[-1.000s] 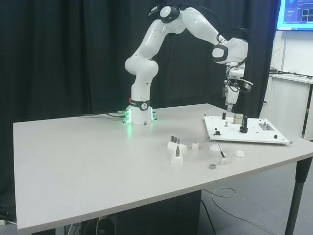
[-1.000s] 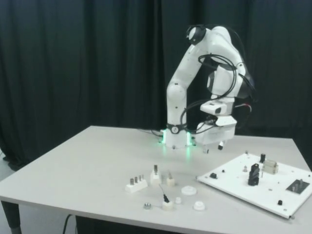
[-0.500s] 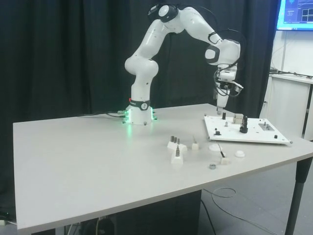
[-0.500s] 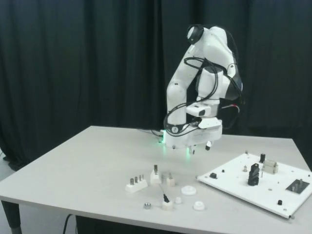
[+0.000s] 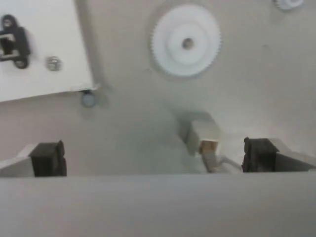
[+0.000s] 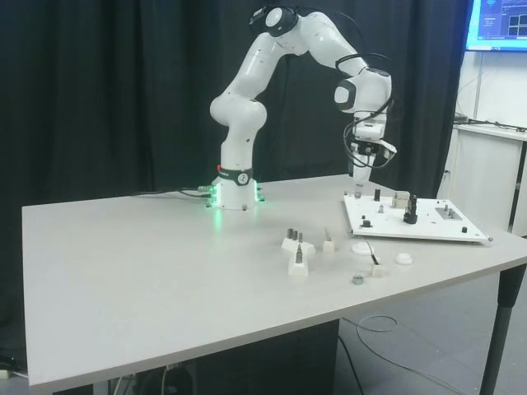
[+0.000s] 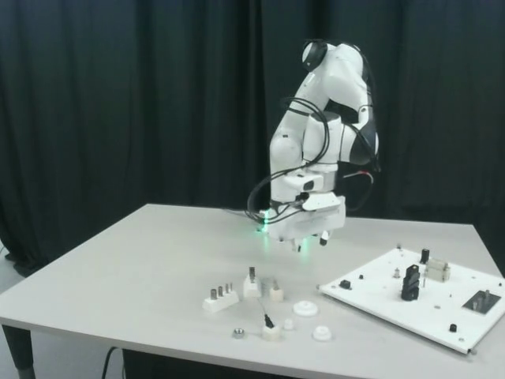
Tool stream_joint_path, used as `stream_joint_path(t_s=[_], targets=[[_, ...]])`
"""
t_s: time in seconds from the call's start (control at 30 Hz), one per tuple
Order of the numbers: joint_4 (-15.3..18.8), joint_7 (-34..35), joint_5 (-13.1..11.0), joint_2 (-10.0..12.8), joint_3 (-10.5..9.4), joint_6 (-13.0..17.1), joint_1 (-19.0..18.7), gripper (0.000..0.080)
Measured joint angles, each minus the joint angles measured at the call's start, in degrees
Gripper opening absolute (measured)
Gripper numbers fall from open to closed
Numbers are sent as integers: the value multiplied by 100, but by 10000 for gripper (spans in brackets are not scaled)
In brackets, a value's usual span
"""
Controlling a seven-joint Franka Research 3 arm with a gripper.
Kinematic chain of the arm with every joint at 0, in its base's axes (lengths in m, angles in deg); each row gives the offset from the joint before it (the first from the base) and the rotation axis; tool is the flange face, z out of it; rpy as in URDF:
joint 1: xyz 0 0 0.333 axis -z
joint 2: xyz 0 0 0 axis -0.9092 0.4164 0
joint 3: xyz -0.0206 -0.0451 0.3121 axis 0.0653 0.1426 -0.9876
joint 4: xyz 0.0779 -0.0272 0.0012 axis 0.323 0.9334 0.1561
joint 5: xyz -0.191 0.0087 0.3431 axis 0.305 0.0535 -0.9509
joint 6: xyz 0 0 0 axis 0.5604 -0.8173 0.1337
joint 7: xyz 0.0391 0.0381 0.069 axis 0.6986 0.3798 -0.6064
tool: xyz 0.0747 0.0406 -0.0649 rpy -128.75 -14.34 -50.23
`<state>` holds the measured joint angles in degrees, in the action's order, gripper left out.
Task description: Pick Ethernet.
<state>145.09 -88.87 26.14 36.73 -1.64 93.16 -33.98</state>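
Jaws spread wide — hanging above the grey table [image 6: 148, 255], the Ethernet plug [image 5: 205, 143] between them, untouched.

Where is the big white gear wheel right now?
The white gear lies flat on the grey table in the second room view, between the white board and the little white holder blocks.

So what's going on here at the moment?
The white robot arm is in the air above the grey table, holding nothing. Its gripper is open and looks down on a small plug in a white holder, next to a white gear and the corner of the white board. Nothing is picked yet.
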Motion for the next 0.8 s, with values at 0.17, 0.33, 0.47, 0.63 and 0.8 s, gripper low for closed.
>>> stream_joint_path(t_s=[0.17,0.33,0.47,0.63,0.8], targets=[[274,-240,-193,1,39,431,37,800],[597,-657,-463,1,67,811,105,800],[826,-1046,-792,1,69,1044,175,800],[993,-1406,-1193,2,62,1180,275,800],[1050,-1596,-1450,2,18,1195,425,800]])
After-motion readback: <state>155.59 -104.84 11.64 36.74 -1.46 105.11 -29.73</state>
